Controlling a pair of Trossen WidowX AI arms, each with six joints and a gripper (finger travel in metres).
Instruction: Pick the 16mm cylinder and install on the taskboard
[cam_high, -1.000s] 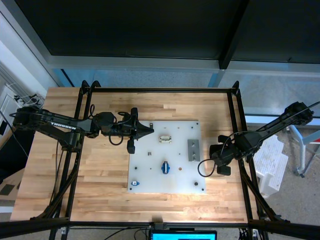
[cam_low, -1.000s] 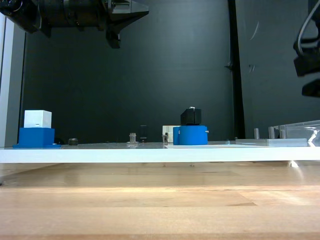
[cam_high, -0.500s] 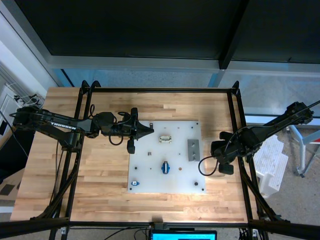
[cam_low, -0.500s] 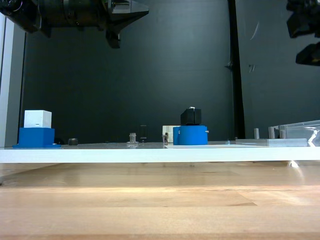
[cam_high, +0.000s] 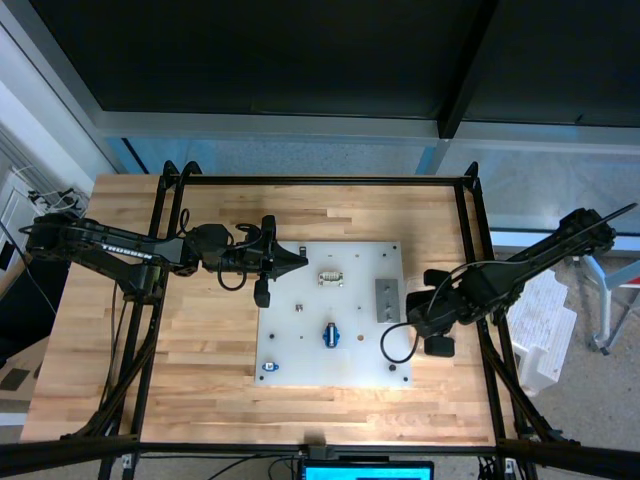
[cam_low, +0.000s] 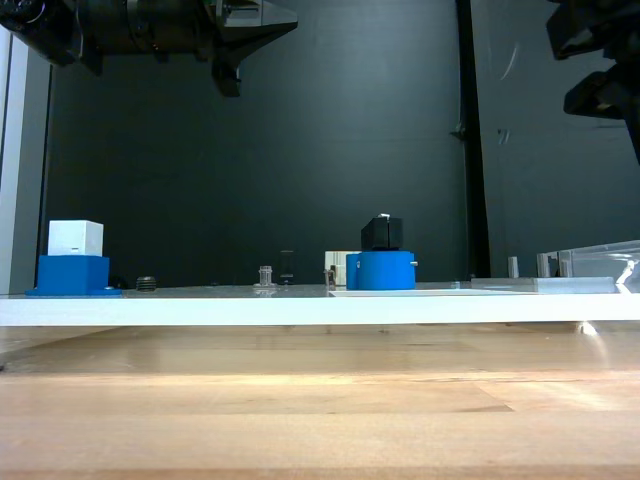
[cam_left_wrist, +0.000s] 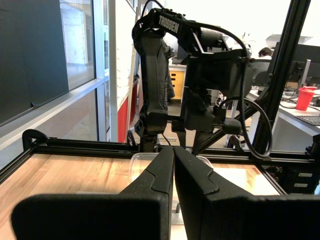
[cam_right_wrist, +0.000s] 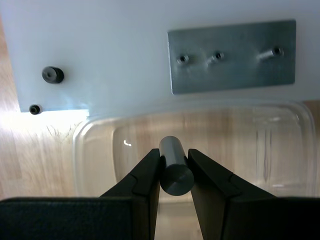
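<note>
My right gripper (cam_right_wrist: 174, 161) is shut on the 16mm cylinder (cam_right_wrist: 175, 172), a short grey metal peg held end-on between the fingers. It hangs over the clear tray (cam_right_wrist: 82, 150), just beside the white taskboard (cam_right_wrist: 110, 50) and its grey metal block (cam_right_wrist: 232, 55). From above, the right gripper (cam_high: 420, 315) sits at the right edge of the taskboard (cam_high: 300, 335), near the grey block (cam_high: 387, 298). My left gripper (cam_high: 298, 260) is shut with nothing in it, high over the board's far left corner.
The board carries a blue fitting (cam_high: 330, 335), a smaller blue one (cam_high: 269, 368), a silver connector (cam_high: 329, 277) and a black knob (cam_right_wrist: 52, 74). Three small pegs stand in the grey block. A black frame surrounds the wooden table (cam_high: 170, 340).
The right gripper has risen and moved left, from beside the table's right frame to the taskboard's right edge. The left arm has not moved.
</note>
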